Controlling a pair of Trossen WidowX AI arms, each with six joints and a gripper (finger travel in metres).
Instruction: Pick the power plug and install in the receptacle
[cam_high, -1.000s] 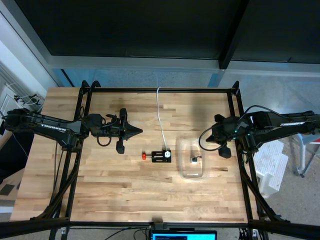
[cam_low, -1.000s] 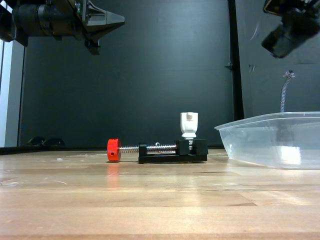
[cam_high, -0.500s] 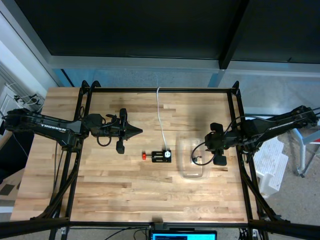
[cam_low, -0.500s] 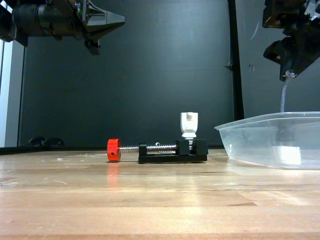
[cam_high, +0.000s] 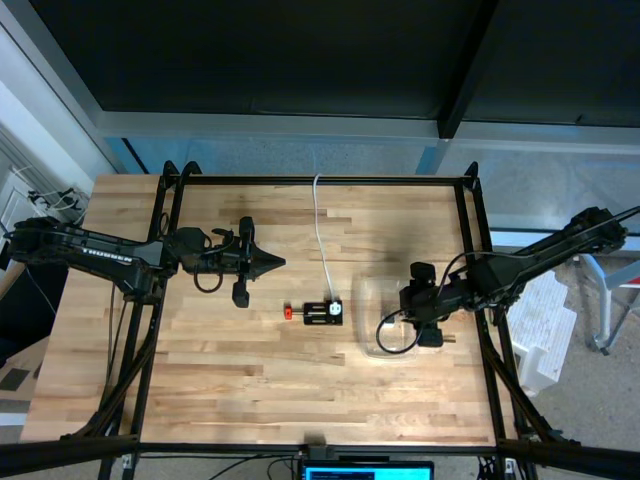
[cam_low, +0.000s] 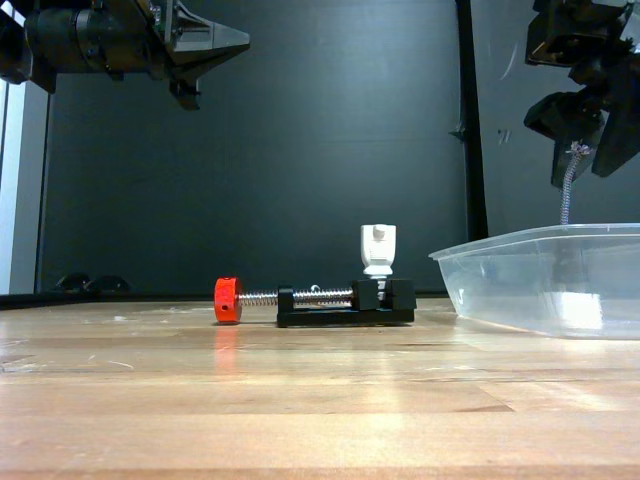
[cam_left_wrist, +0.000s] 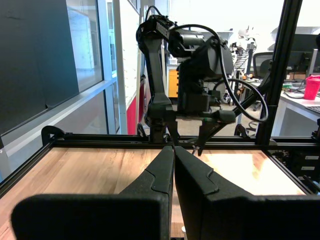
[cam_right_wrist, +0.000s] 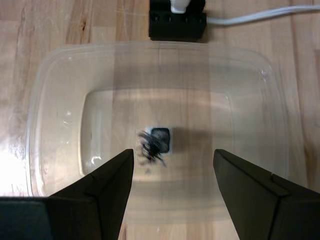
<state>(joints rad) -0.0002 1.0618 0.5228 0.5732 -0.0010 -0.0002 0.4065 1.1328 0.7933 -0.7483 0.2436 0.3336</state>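
Plug (cam_right_wrist: 150, 148) in the tray (cam_right_wrist: 150, 47) looks tiny and light, so pinch its body. Right gripper (cam_right_wrist: 173, 152) jaws released overhead; left gripper (cam_left_wrist: 173, 147) parked up left, clenched.

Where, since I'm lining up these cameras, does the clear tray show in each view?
High view: clear tray right of centre, under the right arm; left tool hovers left of centre.
Low view: clear tray at the right edge, on the table.
Left wrist view: not in it.
Right wrist view: clear tray below the open right tool.
Shared landmark: the black vise beside the tray.
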